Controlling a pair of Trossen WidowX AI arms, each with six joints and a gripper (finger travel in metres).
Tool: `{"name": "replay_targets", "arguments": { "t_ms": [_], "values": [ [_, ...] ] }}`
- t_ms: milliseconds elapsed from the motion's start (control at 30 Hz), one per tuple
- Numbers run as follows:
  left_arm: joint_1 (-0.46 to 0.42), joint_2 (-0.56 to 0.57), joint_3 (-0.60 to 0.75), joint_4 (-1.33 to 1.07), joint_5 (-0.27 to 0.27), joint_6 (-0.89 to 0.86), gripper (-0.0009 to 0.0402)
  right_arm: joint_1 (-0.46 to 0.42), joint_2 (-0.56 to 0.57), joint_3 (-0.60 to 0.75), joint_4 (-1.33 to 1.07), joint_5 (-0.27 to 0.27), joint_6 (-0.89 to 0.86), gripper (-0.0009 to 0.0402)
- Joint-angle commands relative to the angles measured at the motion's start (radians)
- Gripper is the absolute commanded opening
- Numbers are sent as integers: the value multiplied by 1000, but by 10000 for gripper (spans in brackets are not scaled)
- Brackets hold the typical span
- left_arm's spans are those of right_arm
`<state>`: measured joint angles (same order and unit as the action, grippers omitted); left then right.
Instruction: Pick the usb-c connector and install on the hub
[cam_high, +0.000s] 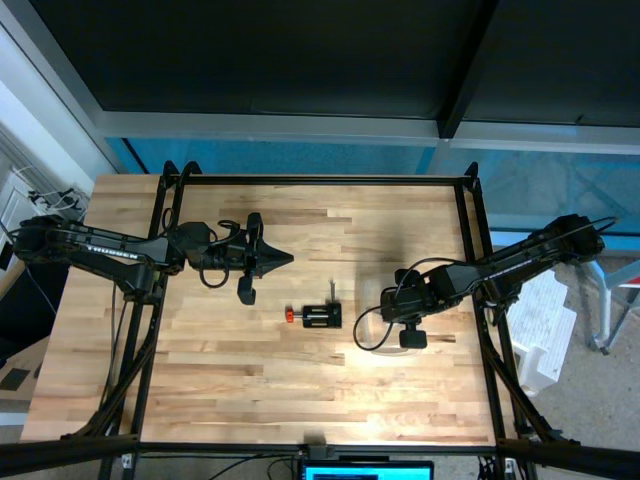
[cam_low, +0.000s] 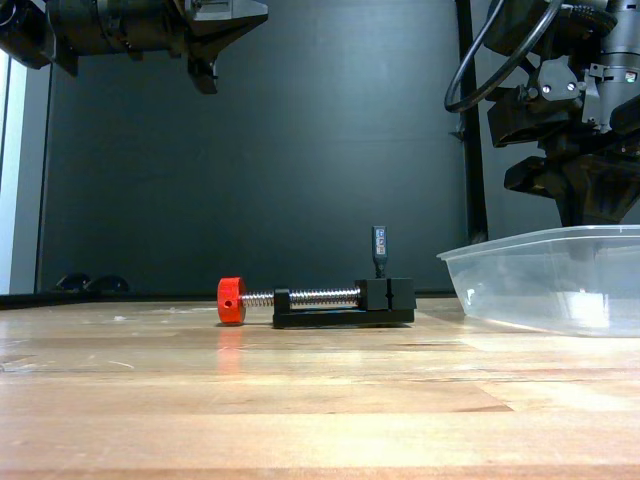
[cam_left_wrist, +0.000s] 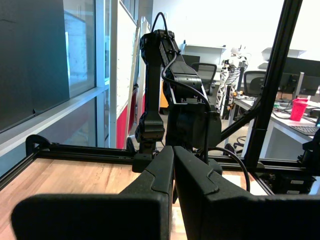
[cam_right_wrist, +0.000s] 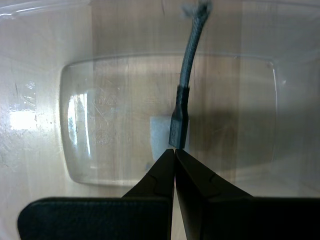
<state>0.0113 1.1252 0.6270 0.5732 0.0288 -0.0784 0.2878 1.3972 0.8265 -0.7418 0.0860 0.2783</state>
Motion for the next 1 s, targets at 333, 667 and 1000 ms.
{"name": "replay_targets", "arguments": {
  "t_ms": [333, 667, 1000],
  "values": [
    [0, 0, 0, 0, 0, 0, 0, 1, 0, 1, 0, 0, 2, 0],
    [0, 0, 0, 0, 0, 0, 0, 1, 0, 6, -5, -8, 2, 0],
    [0, 0, 0, 0, 0, 0, 0, 0, 20, 150, -137, -8, 32, 30]
  ]
}}
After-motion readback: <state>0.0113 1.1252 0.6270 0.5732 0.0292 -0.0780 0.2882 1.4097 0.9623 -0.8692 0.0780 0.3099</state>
